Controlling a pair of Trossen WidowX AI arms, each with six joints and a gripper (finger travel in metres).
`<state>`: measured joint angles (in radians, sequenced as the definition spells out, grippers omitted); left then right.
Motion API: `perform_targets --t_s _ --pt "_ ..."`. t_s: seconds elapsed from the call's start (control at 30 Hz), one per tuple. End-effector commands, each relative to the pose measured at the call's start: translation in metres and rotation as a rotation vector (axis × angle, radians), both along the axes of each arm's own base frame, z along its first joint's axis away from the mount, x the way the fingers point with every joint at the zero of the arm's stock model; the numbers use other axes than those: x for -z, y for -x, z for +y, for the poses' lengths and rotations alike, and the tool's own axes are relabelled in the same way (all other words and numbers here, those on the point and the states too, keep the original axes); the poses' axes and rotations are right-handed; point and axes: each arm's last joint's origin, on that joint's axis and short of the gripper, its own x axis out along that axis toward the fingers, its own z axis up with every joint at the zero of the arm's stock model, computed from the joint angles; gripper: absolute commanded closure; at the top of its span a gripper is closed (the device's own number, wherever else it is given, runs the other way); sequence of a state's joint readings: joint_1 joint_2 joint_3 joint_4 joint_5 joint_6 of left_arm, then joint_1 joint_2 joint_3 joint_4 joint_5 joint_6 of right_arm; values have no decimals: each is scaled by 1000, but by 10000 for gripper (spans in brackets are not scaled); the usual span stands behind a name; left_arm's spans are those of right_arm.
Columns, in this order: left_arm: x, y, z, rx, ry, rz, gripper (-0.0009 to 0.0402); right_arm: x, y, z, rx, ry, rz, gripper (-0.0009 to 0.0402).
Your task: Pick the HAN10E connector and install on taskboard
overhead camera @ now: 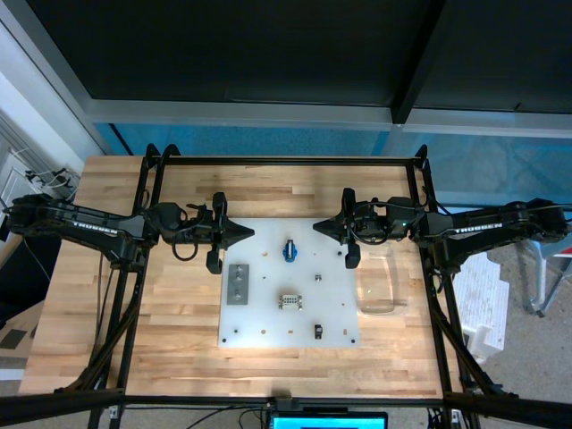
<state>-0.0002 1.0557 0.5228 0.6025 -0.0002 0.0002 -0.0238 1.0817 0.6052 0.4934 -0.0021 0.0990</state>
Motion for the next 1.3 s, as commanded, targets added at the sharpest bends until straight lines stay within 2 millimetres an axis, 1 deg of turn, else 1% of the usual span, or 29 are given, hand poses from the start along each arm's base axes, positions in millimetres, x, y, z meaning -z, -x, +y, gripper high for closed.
perform_targets --t_s 0.03,1.3 --pt "0 0 0 0 0 0 392 0 0 0 1 2 2 393" --pt "0 0 0 0 0 0 392 3 0 0 2 1 32 393"
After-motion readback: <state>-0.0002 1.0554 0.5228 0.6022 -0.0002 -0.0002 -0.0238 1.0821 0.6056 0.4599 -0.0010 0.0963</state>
